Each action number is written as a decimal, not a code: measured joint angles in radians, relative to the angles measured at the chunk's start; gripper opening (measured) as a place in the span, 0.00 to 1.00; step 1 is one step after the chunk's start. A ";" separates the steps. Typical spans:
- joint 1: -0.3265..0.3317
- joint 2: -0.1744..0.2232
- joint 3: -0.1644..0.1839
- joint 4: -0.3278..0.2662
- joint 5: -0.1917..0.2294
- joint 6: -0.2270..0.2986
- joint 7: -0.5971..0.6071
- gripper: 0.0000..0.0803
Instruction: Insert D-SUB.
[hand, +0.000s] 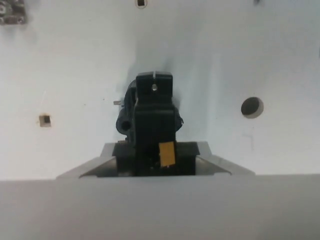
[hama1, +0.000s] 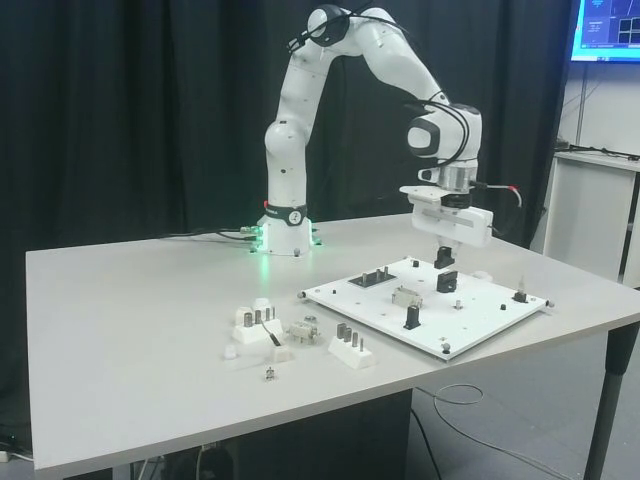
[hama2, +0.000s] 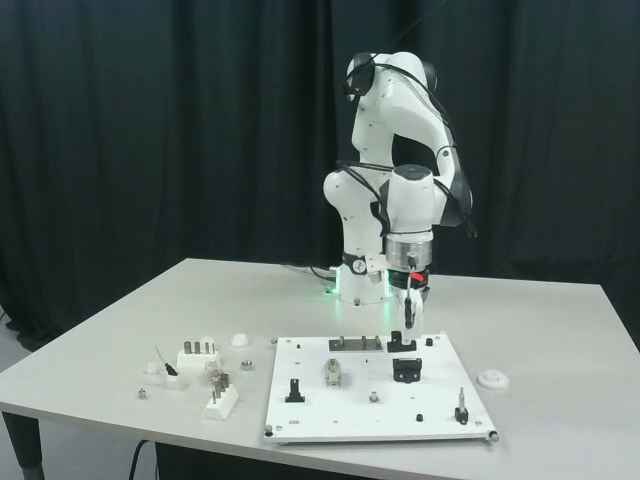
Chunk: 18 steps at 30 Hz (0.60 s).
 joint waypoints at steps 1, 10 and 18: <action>0.004 0.000 -0.005 -0.002 0.004 0.002 0.000 0.19; 0.061 0.001 -0.060 -0.022 0.033 0.022 0.001 0.19; 0.123 0.005 -0.112 -0.031 0.034 0.022 0.001 0.19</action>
